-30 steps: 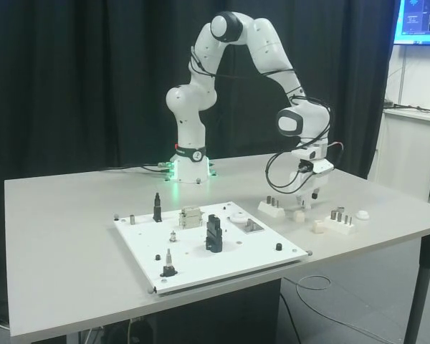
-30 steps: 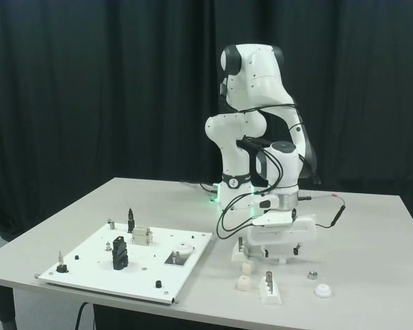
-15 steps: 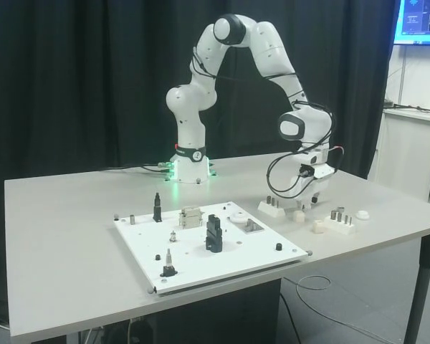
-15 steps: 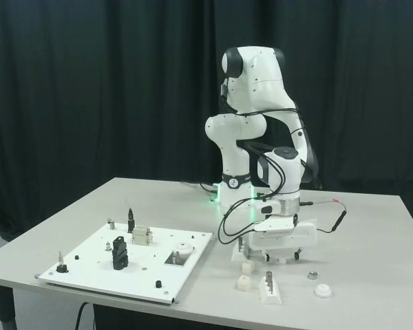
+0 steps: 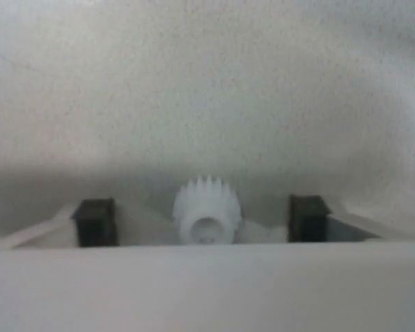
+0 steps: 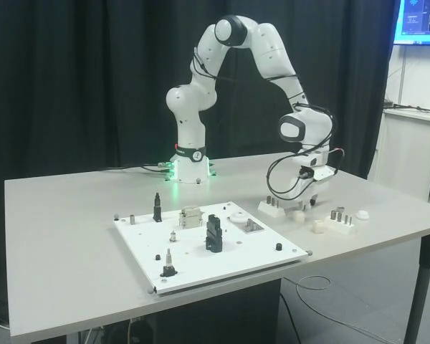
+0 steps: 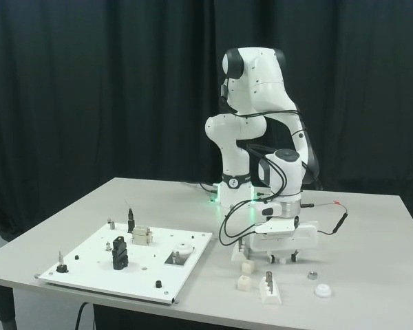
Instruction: Pick small gear.
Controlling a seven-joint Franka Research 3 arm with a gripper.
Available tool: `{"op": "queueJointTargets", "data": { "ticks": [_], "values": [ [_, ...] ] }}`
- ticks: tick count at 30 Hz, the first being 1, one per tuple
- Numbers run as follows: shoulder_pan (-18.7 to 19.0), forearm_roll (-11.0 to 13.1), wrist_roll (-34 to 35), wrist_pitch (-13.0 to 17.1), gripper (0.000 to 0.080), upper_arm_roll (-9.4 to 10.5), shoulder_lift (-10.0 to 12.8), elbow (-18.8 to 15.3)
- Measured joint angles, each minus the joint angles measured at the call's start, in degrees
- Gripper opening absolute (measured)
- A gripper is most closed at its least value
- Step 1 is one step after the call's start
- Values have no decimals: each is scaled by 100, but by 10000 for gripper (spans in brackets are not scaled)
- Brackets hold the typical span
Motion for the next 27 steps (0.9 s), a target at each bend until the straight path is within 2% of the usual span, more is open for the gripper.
{"op": "queueJointTargets", "data": {
  "ticks": [2, 3, 11, 12, 27],
  "values": [
    [-3, 0, 0, 0, 688, 0, 0, 7],
    [-5, 0, 1, 0, 524, 0, 0, 11],
    [-26, 0, 38, 0, 524, 0, 0, 30],
    [-29, 0, 39, 0, 188, -1, 1, 32],
    [-72, 0, 145, -28, 193, -1, 0, 74]
  ]
}}
